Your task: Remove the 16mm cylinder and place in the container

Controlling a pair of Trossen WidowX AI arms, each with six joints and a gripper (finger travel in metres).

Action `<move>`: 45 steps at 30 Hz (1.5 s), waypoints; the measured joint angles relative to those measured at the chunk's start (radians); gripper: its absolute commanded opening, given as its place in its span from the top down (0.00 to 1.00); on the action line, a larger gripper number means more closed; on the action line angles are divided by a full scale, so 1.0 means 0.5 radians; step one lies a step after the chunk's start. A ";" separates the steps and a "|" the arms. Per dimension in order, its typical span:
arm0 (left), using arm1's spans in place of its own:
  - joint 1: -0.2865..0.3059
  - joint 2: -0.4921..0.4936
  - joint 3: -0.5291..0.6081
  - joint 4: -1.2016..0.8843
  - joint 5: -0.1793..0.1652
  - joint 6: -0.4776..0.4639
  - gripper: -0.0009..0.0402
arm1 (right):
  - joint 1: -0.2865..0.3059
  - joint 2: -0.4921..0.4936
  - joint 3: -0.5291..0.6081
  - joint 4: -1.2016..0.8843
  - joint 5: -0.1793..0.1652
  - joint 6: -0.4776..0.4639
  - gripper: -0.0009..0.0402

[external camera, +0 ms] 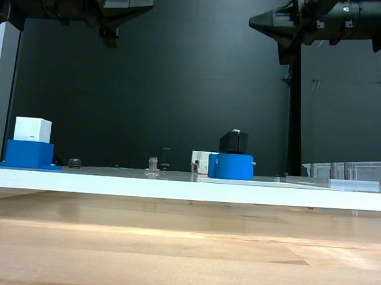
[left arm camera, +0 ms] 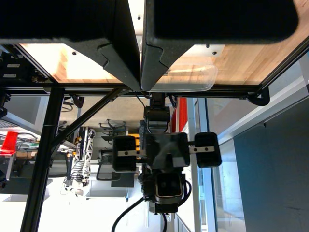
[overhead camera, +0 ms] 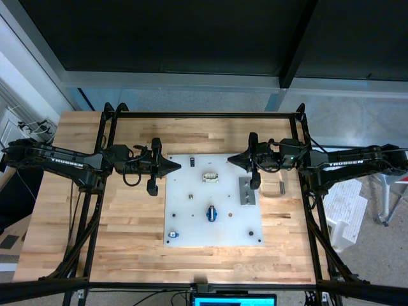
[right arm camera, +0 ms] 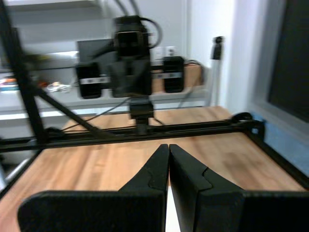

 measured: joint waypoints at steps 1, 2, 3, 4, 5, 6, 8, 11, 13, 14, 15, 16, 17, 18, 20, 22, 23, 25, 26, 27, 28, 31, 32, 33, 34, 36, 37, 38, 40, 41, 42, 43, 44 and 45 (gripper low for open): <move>0.000 -0.001 -0.001 0.000 0.000 0.000 0.98 | 0.000 0.000 0.000 0.001 0.002 -0.006 0.98; 0.000 0.000 -0.001 0.001 0.000 0.000 0.98 | 0.001 0.000 0.000 0.004 0.004 -0.006 0.98; 0.000 -0.001 0.000 0.000 0.001 0.000 0.98 | 0.004 0.000 0.000 0.011 0.001 -0.006 0.98; 0.000 0.000 -0.001 0.000 0.000 0.000 0.98 | 0.008 0.000 0.000 0.018 0.000 -0.006 0.98; 0.000 0.000 -0.001 0.000 0.000 0.000 0.98 | 0.011 0.000 0.000 0.021 -0.001 -0.005 0.98; 0.000 -0.001 0.000 0.000 0.000 0.000 0.98 | 0.019 0.000 0.000 0.024 -0.001 -0.005 0.98; 0.000 -0.001 -0.001 0.000 0.001 0.000 0.98 | 0.034 0.000 0.000 0.027 0.000 -0.005 0.98; 0.000 0.000 0.000 0.000 0.000 0.000 0.98 | 0.068 0.003 -0.002 0.027 -0.001 -0.006 0.98; 0.000 -0.001 0.000 0.000 0.000 0.000 0.98 | 0.072 0.005 -0.007 0.019 -0.024 -0.009 0.98; 0.000 0.000 0.000 0.001 0.001 0.000 0.98 | 0.073 0.005 -0.008 0.013 -0.024 -0.009 0.98; 0.000 -0.001 0.000 0.000 0.000 0.000 0.98 | 0.072 0.005 -0.008 0.011 -0.022 -0.009 0.98; 0.000 0.000 0.000 0.000 0.001 0.000 0.98 | 0.072 0.005 -0.008 0.012 -0.021 -0.008 0.98; 0.000 -0.001 -0.001 0.001 0.001 0.000 0.98 | 0.072 0.005 -0.008 0.013 -0.016 -0.005 0.98; 0.000 -0.001 0.000 0.001 0.000 0.000 0.98 | 0.072 0.005 -0.008 0.011 -0.015 0.003 0.98; 0.000 -0.001 0.000 0.000 0.000 0.000 0.98 | 0.073 0.005 -0.008 0.004 -0.017 0.009 0.98; 0.000 -0.001 0.000 0.001 0.000 0.000 0.98 | 0.075 0.005 -0.008 0.004 -0.018 0.009 0.98; 0.000 0.000 -0.001 0.001 0.001 0.000 0.98 | 0.074 0.005 -0.008 0.003 -0.017 0.009 0.98; 0.000 0.000 -0.001 0.000 0.000 0.000 0.98 | 0.073 0.005 -0.008 0.001 -0.016 0.008 0.98; 0.000 -0.001 0.000 0.000 0.000 0.000 0.98 | 0.073 0.005 -0.008 -0.002 -0.015 0.008 0.98; 0.000 0.000 -0.001 0.000 0.000 0.000 0.98 | 0.073 0.005 -0.008 -0.002 -0.015 0.008 0.98; 0.000 -0.001 0.000 0.001 0.000 0.000 0.98 | 0.073 0.005 -0.008 -0.002 -0.015 0.008 0.98; 0.000 0.000 0.000 0.000 0.001 0.000 0.98 | 0.073 0.005 -0.008 -0.003 -0.016 0.008 0.98; 0.000 0.000 0.000 0.001 0.000 0.000 0.98 | 0.073 0.005 -0.008 -0.004 -0.016 0.008 0.98; 0.000 0.000 -0.001 0.001 0.000 0.000 0.98 | 0.073 0.005 -0.008 -0.004 -0.016 0.008 0.98; 0.000 0.000 0.000 0.001 0.000 0.000 0.98 | 0.073 0.005 -0.008 -0.004 -0.015 0.008 0.98; 0.000 -0.001 0.000 0.000 0.000 0.000 0.98 | 0.073 0.005 -0.008 -0.004 -0.015 0.008 0.98; 0.000 -0.001 -0.001 0.000 0.000 0.000 0.98 | 0.073 0.005 -0.008 -0.004 -0.015 0.007 0.98; 0.000 -0.001 -0.001 0.001 0.001 0.000 0.98 | 0.073 0.005 -0.008 -0.004 -0.015 0.007 0.98; 0.000 -0.001 -0.001 0.001 0.000 0.000 0.98 | 0.073 0.005 -0.008 -0.004 -0.015 0.007 0.98; 0.000 -0.001 0.000 0.001 0.000 0.000 0.98 | 0.074 0.005 -0.008 -0.004 -0.016 0.006 0.98; 0.000 0.000 0.000 0.000 0.001 0.000 0.98 | 0.074 0.005 -0.008 -0.004 -0.015 0.006 0.98; 0.000 -0.001 0.000 0.000 0.000 0.000 0.98 | 0.074 0.005 -0.008 -0.004 -0.015 0.006 0.98; 0.000 0.000 0.000 0.001 0.000 0.000 0.98 | 0.074 0.005 -0.008 -0.004 -0.015 0.005 0.98; 0.000 0.000 -0.001 0.000 0.000 0.000 0.98 | 0.074 0.005 -0.008 -0.004 -0.015 0.003 0.98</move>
